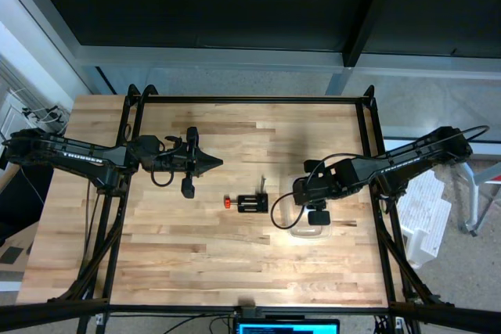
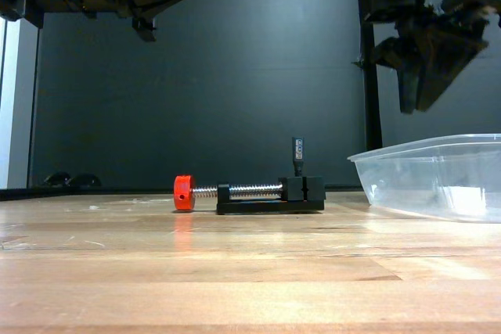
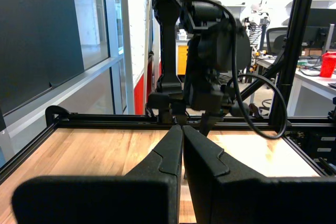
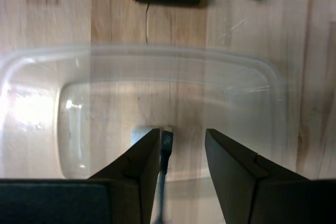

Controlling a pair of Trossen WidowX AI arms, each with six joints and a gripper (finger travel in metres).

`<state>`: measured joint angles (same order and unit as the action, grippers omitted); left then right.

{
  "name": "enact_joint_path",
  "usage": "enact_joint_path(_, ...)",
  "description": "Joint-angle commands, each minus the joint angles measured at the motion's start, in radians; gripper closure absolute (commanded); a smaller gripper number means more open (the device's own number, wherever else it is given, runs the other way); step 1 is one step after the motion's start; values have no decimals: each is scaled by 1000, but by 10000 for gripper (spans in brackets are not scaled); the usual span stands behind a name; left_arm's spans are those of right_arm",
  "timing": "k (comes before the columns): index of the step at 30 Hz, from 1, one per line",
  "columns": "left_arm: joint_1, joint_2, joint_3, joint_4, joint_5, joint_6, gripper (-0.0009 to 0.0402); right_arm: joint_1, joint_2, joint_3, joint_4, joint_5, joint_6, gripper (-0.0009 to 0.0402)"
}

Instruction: Remove the USB-C connector from taskboard and place in the container

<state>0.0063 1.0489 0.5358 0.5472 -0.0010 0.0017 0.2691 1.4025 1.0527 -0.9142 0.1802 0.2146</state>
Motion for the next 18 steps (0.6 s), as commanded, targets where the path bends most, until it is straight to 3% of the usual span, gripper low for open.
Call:
enact_joint_path(1,0,0,0,0,0,0,393,0,-4,44,-37,-8,13,254)
enact_joint_path(10,0,0,0,0,0,0,393,-11,-16,70,-42,-14,13,258)
enact_joint_path(18,0,0,0,0,0,0,393,-115,-87,69,221,-16,-45,355)
